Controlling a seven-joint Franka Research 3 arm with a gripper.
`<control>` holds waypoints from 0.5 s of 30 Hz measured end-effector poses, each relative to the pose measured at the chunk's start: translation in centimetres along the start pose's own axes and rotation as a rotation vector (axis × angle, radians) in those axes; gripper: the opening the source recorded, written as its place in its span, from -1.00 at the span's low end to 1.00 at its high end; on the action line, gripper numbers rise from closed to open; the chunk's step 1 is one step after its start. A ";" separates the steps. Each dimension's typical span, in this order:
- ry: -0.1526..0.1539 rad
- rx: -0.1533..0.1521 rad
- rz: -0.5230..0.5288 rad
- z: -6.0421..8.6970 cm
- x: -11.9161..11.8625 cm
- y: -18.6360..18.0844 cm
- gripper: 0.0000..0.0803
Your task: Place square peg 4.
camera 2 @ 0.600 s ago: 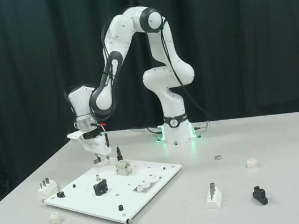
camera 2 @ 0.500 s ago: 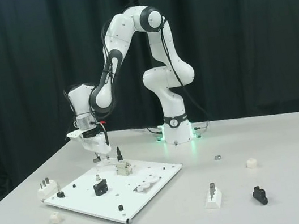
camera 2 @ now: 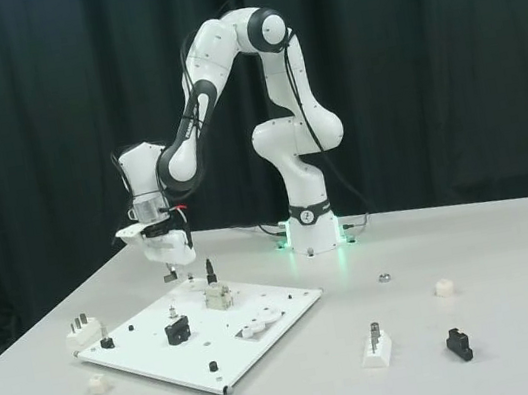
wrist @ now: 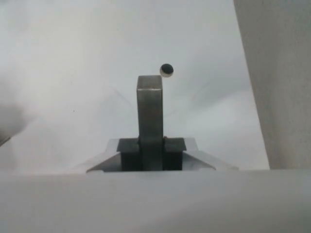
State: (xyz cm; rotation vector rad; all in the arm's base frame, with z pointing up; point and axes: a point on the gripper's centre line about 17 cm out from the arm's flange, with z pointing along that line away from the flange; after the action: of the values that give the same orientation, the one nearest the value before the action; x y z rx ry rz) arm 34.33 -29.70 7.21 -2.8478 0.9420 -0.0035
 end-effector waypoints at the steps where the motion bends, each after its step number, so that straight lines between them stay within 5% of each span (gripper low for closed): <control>1: 0.001 0.000 -0.001 0.0 0.0 0.0 -0.77; 15: 0.005 -0.008 -0.016 -0.3 0.4 0.0 -0.77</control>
State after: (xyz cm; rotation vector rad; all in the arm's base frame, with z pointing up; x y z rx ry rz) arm 34.68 -29.96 7.51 -2.8639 0.9222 -0.0082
